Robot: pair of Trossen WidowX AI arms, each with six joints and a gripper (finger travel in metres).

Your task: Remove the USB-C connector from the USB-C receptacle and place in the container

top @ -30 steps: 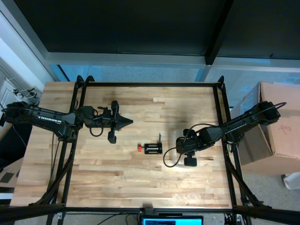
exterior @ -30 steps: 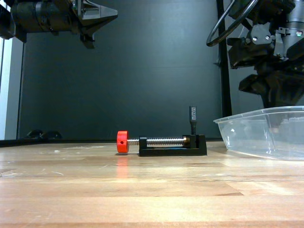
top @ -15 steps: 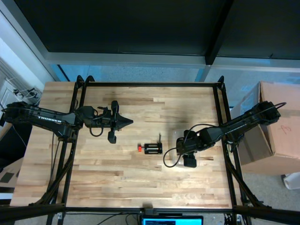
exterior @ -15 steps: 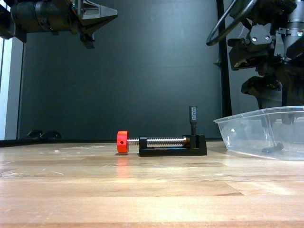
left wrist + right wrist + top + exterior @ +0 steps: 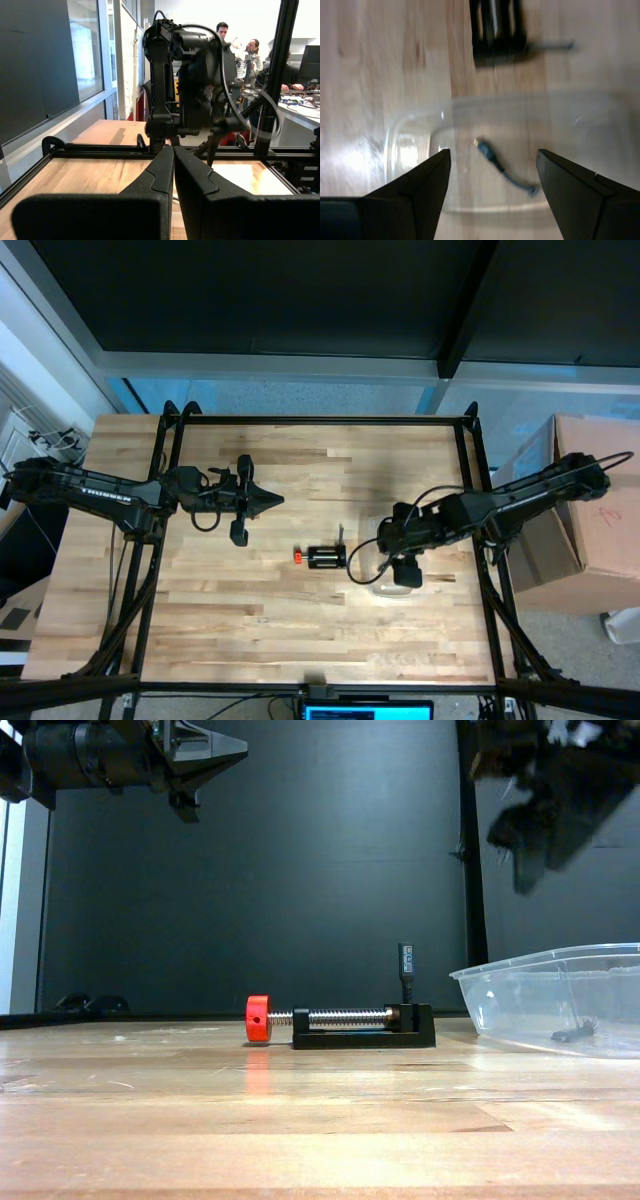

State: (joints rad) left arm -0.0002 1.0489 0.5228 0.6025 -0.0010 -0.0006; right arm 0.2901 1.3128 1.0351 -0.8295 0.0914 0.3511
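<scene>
Right wrist view shows the connector (image 5: 502, 167) released, lying free in the container (image 5: 391, 155); the open right end effector (image 5: 493, 151) has risen above it, the closed left end effector (image 5: 173, 149) hovers high at left, so the task looks done.

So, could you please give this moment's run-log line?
USB-C connector: lying free in container; right gripper: open, above container; left gripper: shut, raised at left; CHANGE: right gripper rose

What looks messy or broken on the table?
Nothing stands out. The USB-C connector lies loose inside the container, curled a bit, clear of its seat. The right hand hangs open above it. The left hand is shut, up in the air over the table's left side.
</scene>
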